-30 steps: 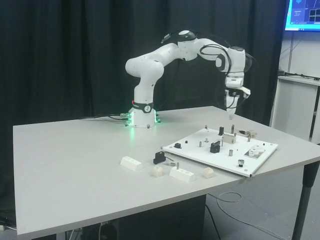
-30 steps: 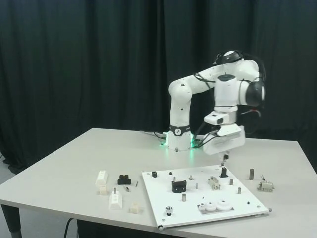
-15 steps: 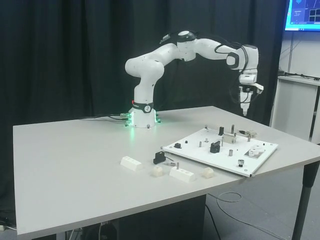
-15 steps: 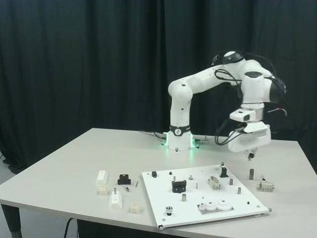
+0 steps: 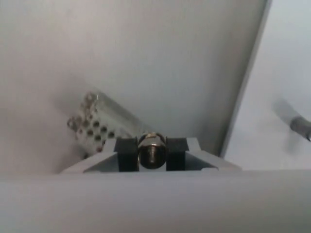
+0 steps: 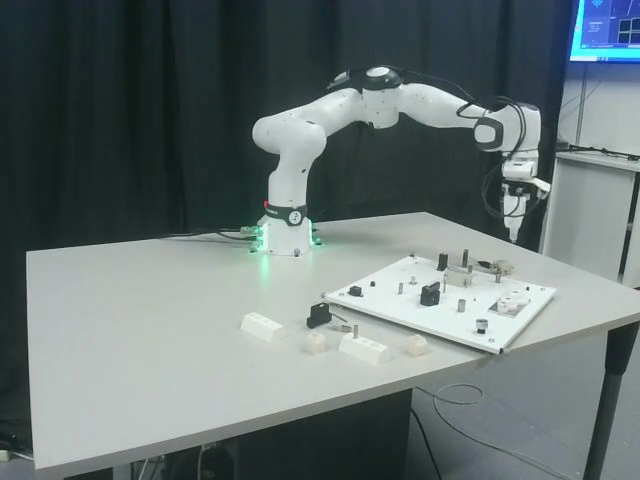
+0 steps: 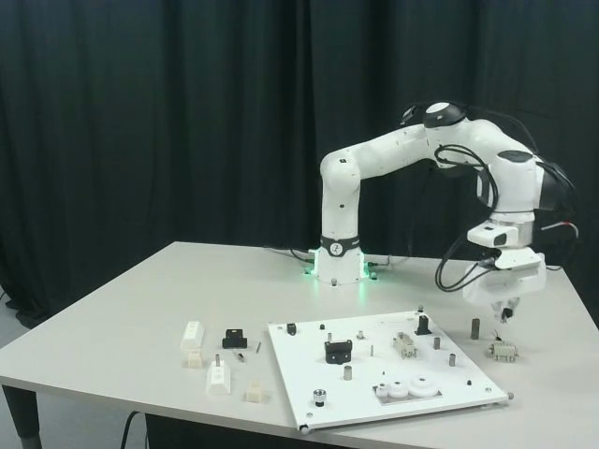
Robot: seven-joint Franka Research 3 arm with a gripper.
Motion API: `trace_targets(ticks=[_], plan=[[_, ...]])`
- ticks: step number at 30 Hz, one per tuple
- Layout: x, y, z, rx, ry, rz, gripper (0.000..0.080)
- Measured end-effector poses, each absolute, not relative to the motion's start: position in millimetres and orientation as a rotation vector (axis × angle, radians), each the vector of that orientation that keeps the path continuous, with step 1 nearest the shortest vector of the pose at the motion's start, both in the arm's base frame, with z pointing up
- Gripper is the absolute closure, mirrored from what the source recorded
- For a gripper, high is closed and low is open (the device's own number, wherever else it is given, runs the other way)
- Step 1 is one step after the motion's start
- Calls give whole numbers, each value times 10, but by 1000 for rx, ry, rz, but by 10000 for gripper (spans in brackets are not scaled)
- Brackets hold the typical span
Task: Place BNC.
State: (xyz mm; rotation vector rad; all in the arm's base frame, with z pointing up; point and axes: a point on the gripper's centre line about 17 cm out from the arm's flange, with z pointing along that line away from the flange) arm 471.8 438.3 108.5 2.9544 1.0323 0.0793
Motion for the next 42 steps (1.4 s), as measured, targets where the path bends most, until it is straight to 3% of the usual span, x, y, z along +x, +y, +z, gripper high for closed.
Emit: trace_targets(ticks=[24, 42], plan=[[4900, 4792, 414, 2995, 931, -24, 686], [4843, 4958, 190, 2973, 887, -33, 686]])
